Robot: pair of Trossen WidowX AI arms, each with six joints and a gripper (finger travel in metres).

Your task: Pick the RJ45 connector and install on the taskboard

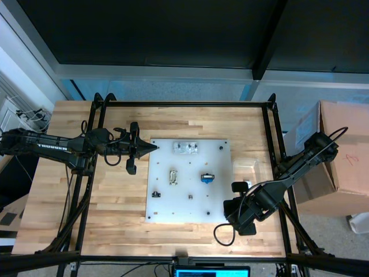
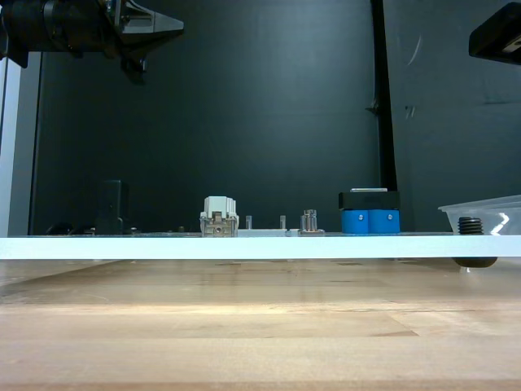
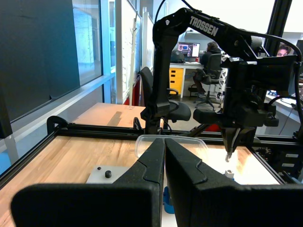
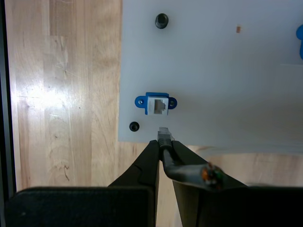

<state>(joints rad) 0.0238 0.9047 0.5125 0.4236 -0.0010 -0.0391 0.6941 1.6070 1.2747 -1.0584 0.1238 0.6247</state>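
Note:
My right gripper (image 4: 163,150) is shut on the RJ45 connector (image 4: 164,136), a clear plug on a short grey cable stub (image 4: 187,173). The plug's tip is just short of the blue RJ45 jack (image 4: 156,104) near the white taskboard's (image 4: 222,80) corner, clear of its opening. In the left wrist view the right gripper (image 3: 229,153) points down, with the plug a little above the jack (image 3: 229,174). From above, the right gripper (image 1: 230,210) covers that near right corner. My left gripper (image 1: 153,148) is shut and empty, level at the taskboard's (image 1: 187,199) left edge.
A clear plastic tray (image 1: 247,167) lies beside the board's right edge. A blue part (image 1: 207,178), a grey connector block (image 1: 173,176) and small fittings stand on the board. A black frame (image 1: 184,104) borders the table. A cardboard box (image 1: 343,156) stands at the right.

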